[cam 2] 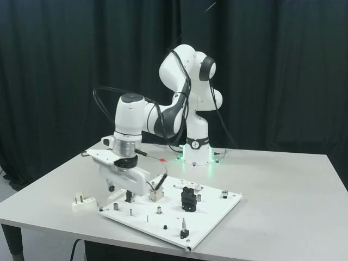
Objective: Pick square peg 2.
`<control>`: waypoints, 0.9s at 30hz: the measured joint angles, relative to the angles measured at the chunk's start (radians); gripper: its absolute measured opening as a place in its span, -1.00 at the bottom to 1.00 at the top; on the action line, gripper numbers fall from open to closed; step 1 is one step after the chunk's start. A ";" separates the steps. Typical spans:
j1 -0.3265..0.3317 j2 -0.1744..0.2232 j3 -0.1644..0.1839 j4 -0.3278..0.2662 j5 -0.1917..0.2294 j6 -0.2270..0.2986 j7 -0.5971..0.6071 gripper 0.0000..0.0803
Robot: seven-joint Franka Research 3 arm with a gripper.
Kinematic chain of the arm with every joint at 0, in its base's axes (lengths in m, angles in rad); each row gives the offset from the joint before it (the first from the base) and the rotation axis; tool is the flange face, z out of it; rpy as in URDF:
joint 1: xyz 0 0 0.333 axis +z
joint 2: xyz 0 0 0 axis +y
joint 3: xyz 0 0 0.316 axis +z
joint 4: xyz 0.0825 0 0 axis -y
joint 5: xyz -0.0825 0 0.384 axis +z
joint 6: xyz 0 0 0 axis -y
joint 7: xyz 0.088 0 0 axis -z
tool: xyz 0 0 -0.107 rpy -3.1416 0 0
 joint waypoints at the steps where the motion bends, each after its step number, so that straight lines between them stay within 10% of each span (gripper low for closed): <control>1: -0.005 -0.003 0.001 0.000 -0.001 -0.003 0.000 0.99; 27: -0.050 -0.030 0.027 0.000 -0.001 -0.047 -0.049 0.99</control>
